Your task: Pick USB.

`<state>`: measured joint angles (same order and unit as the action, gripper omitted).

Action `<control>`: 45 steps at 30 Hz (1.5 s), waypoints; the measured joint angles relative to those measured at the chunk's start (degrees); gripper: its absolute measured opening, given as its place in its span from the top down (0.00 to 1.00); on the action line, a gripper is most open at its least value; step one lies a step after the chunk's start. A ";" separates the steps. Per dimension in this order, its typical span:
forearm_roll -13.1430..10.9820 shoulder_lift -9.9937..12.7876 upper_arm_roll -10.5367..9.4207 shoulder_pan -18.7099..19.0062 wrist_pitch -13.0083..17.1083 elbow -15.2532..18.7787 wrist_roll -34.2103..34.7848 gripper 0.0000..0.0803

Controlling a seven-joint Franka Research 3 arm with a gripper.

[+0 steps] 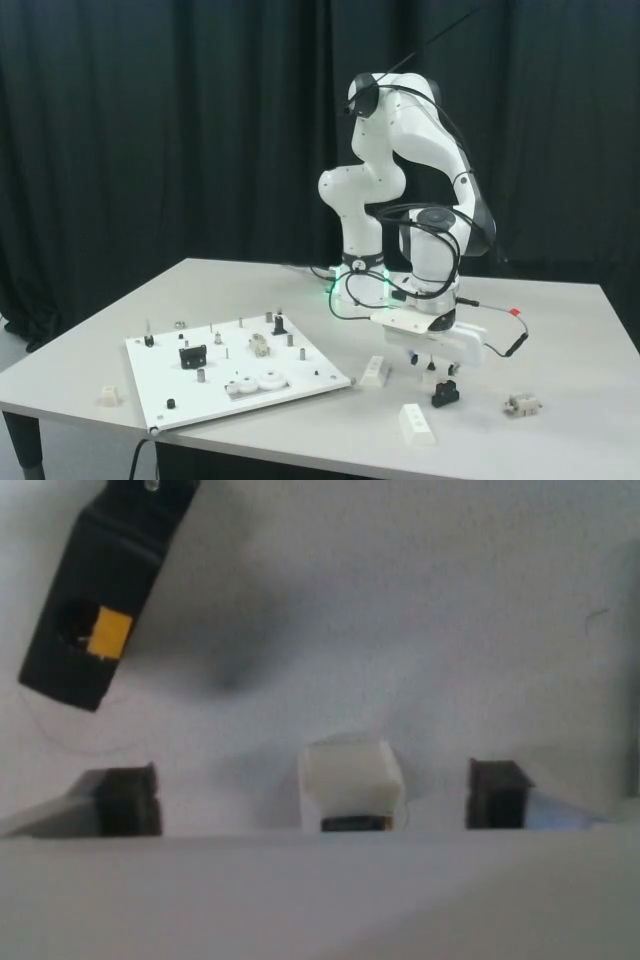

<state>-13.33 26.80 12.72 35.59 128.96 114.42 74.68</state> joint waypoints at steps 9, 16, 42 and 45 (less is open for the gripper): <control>0.00 0.00 0.00 -0.03 -0.63 0.00 0.00 0.44; 0.01 0.00 0.00 -0.18 -1.68 -0.01 -0.40 0.64; 0.02 0.46 -0.80 -2.72 -7.36 -4.28 -5.65 0.96; 0.02 0.47 -0.80 -3.02 -8.30 -5.43 -5.65 0.97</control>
<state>-13.31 27.26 11.92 32.57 120.66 108.99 69.04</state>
